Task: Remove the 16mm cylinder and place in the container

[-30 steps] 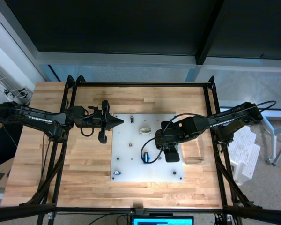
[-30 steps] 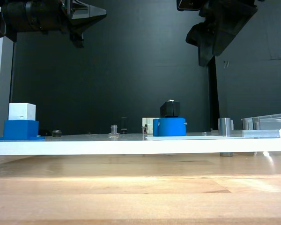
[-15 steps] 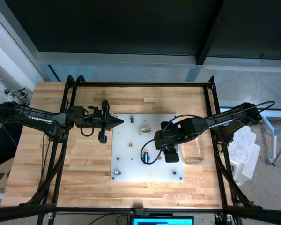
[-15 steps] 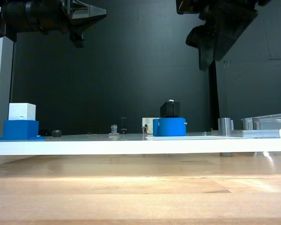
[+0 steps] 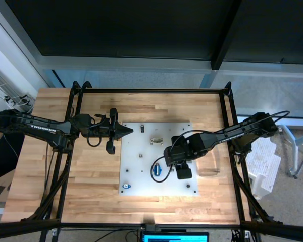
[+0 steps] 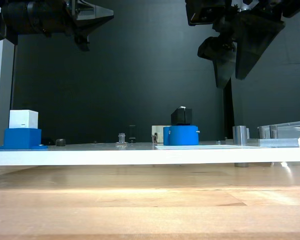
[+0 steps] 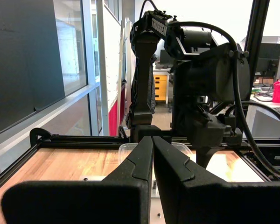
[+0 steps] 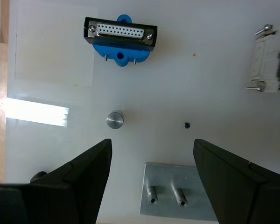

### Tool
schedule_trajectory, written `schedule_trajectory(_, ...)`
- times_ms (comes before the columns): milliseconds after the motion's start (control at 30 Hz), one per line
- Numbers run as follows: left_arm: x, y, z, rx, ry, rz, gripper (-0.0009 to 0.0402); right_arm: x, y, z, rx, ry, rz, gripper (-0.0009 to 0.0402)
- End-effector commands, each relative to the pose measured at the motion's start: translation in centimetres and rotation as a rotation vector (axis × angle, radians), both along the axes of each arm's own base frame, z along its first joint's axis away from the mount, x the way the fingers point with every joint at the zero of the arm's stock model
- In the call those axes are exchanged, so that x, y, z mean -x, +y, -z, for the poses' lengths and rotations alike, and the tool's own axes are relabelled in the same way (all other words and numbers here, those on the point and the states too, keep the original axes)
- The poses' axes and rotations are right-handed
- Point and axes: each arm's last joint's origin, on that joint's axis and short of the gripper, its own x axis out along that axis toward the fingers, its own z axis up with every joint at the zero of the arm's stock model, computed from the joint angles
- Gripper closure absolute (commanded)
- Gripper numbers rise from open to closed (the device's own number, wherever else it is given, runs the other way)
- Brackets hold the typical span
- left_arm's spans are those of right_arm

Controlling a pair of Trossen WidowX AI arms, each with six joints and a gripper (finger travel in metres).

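From above, the left gripper (image 5: 125,130) hangs over the wood table (image 5: 91,176) just off the left edge of the white board (image 5: 141,174), pointing toward the board. The right gripper (image 5: 179,169) is over the board's right half, aimed downward, with a blue-and-black connector (image 5: 158,172) just to its left and the container (image 5: 212,165) just off the board's right edge. At table height, the 16mm cylinder (image 6: 239,135) stands upright on the board as a short grey peg, between the connector (image 6: 182,135) and the container (image 6: 286,133), touching neither. The right gripper (image 6: 233,75) hangs well above the board, its fingers pointing down, with clear air between them and the peg. The left gripper (image 6: 97,15) is high up at the far left. A blue block with a white cube on top (image 6: 21,131) sits at the board's left end. On the left wrist camera, the left gripper (image 7: 152,142) has its two fingers pressed together with nothing between them. On the right wrist camera, the right gripper (image 8: 151,144) has its fingers spread wide and empty. The cylinder (image 8: 115,119) shows as a small silver disc on the white board, closer to one finger than the other, with a grey metal block (image 8: 175,192) bearing two pins and the connector's D-sub face (image 8: 120,33) nearby.
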Motion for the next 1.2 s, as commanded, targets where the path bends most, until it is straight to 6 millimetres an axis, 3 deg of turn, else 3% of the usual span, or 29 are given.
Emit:
schedule_trajectory(33, 0.0, 0.0, 0.0, 0.0, -0.001, 0.0, 0.0393, -0.2, 0.3, 0.5, -0.001, 0.01, 0.003, 0.015)
schedule_trajectory(1200, 0.0, 0.0, 0.0, 0.0, -0.001, 0.0, 0.0393, -2.2, 1.9, 4.1, -0.015, 0.038, 0.058, 0.015)
